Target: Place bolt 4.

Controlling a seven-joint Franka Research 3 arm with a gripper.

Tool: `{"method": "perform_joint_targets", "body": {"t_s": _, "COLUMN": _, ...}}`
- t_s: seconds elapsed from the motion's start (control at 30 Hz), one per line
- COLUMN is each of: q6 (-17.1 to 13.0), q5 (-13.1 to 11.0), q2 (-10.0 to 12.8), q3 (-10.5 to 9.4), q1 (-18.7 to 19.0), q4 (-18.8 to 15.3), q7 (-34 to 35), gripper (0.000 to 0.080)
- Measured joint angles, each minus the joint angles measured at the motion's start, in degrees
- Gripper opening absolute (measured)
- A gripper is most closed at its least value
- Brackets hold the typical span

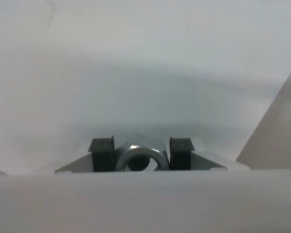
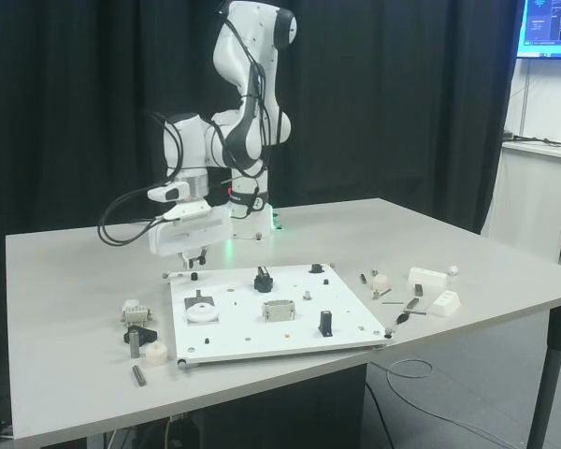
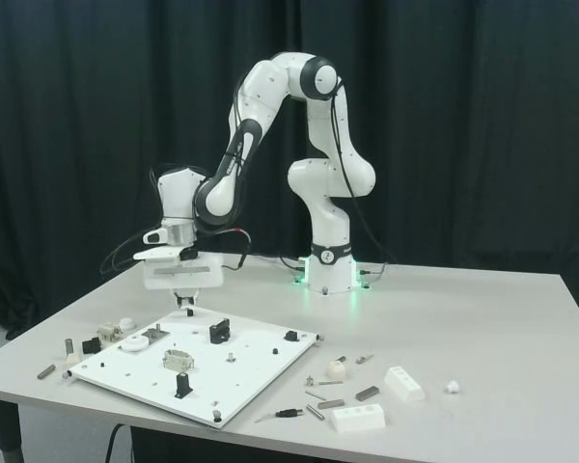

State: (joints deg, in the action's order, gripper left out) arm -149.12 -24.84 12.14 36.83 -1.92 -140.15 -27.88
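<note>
bolt point(image 1: 139, 154): bright, glossy metal, smooth
tool point(image 1: 140, 154) pads point(image 1: 103, 153): black, matt, rubber-like
board point(image 2: 280, 332): white, smooth, matt
counter point(image 2: 75, 281): grey, matt, smooth
arm point(image 3: 261, 106): glossy white plastic shell

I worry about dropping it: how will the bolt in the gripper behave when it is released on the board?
The bolt looks like shiny metal, so probably stiff, rather heavy for its size, and slippery between the black fingers. Its rounded form suggests it may roll or tip on the flat white board unless seated in a hole.
</note>
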Motion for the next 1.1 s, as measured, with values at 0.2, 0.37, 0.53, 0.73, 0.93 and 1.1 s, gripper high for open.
{"method": "perform_joint_targets", "body": {"t_s": 0.2, "q6": 0.56, "q5": 0.00, "q2": -0.87, "q3": 0.39, "q1": 0.00, "q4": 0.32, "q7": 0.03, "gripper": 0.0241}}
{"method": "perform_joint_targets", "body": {"t_s": 0.37, "q6": 1.22, "q5": 0.00, "q2": -1.13, "q3": 0.63, "q1": 0.00, "q4": 0.79, "q7": 0.07, "gripper": 0.0241}}
{"method": "perform_joint_targets", "body": {"t_s": 0.53, "q6": 1.44, "q5": 0.00, "q2": -1.32, "q3": 0.67, "q1": 0.00, "q4": 1.13, "q7": 0.11, "gripper": 0.0241}}
{"method": "perform_joint_targets", "body": {"t_s": 0.73, "q6": 1.70, "q5": 0.01, "q2": -1.58, "q3": 0.67, "q1": 0.01, "q4": 1.46, "q7": 0.11, "gripper": 0.0241}}
{"method": "perform_joint_targets", "body": {"t_s": 0.93, "q6": 2.20, "q5": 0.05, "q2": -1.95, "q3": 0.68, "q1": 0.02, "q4": 1.85, "q7": 0.11, "gripper": 0.0241}}
{"method": "perform_joint_targets", "body": {"t_s": 1.1, "q6": 2.41, "q5": 0.10, "q2": -2.23, "q3": 0.71, "q1": 0.02, "q4": 2.11, "q7": 0.26, "gripper": 0.0241}}
